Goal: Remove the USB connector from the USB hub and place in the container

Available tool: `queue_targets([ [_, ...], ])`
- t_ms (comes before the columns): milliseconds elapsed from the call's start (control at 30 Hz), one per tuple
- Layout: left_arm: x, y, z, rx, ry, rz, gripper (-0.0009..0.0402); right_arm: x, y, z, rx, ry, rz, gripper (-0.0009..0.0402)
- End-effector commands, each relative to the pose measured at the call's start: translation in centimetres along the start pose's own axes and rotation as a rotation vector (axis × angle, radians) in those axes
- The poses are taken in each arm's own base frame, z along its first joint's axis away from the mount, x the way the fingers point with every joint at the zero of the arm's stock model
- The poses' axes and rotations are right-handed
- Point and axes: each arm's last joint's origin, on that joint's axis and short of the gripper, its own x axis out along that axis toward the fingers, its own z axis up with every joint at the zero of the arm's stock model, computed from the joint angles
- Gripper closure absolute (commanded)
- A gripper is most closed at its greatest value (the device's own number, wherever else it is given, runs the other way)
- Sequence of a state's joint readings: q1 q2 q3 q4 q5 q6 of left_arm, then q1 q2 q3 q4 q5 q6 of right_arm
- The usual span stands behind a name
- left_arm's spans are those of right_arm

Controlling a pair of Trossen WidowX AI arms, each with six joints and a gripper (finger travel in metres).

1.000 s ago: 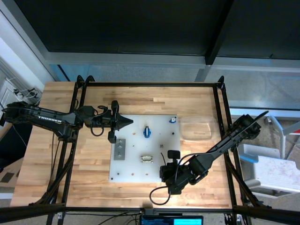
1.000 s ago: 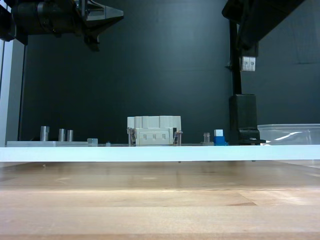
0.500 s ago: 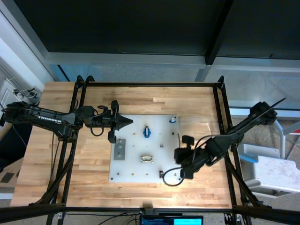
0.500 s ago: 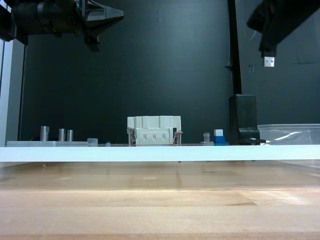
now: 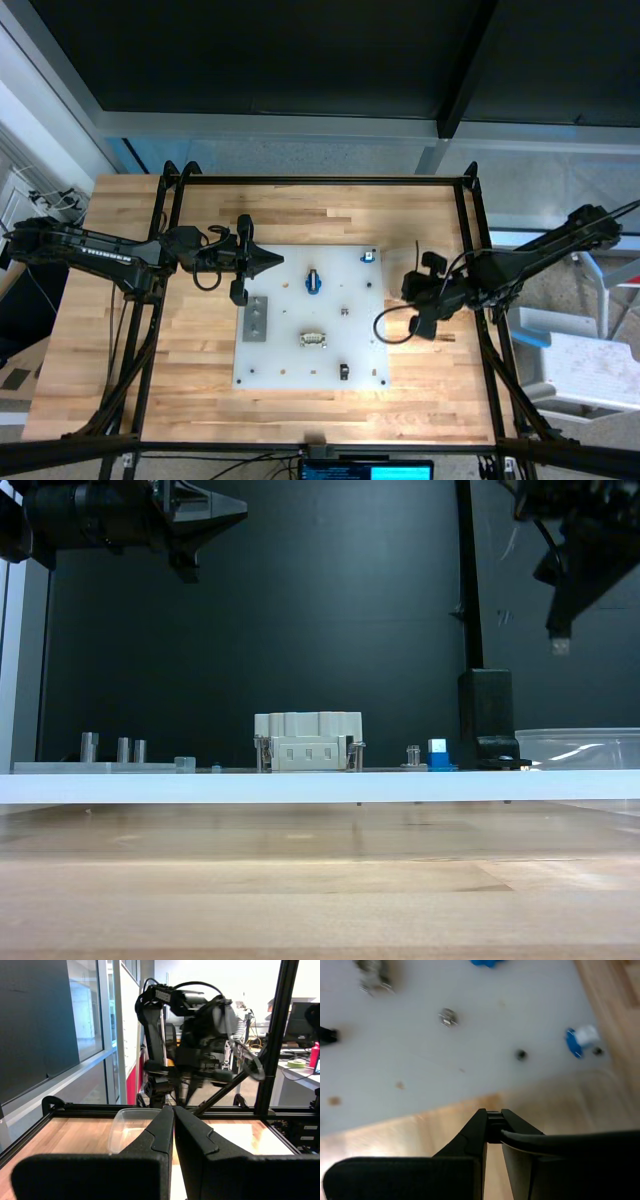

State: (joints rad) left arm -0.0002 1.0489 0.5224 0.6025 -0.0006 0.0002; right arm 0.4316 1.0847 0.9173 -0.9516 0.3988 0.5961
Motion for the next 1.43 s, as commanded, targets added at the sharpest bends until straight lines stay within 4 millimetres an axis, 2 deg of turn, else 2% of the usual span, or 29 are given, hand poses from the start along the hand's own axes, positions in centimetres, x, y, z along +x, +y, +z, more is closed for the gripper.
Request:
queue_targets([
  [33, 0.0, 0.0, 0.0, 0.0, 0.0, 0.0, 0.0392, 0.0, -1.3, -0.9, 0.018, 0.018, -0.025, 0.0393],
  [333, 0.0, 0.0, 0.0, 0.0, -0.001, 0.0, 0.0392, 1.0, -3.8, -2.3, 0.131, 0.098, -0.094, 0.0393],
  [667, 0.0, 0.0, 0.0, 0.0, -0.001, 0.0, 0.0393, 3.5, -4.5, -4.2, 0.27, 0.169, -0.176, 0.0393],
  [833, 0.0, 0.0, 0.0, 0.0, -0.001, 0.0, 0.0393, 3.9, -4.6, -4.5, 0.343, 0.169, -0.192, 0.0391],
  [967, 0.0, 0.0, 0.0, 0.0, 0.0, 0.0, 0.0392, 4.3, -4.6, -4.4, 0.4, 0.174, -0.207, 0.0373],
  [1267, 0.0, 0.0, 0.0, 0.0, 0.0, 0.0, 0.0392, 5.0, -4.1, -4.1, 0.407, 0.198, -0.18, 0.033],
  [1433, 0.0, 0.0, 0.0, 0.0, -0.001, 0.0, 0.0392, 5.2, -3.9, -4.1, 0.41, 0.211, -0.15, 0.0265],
])
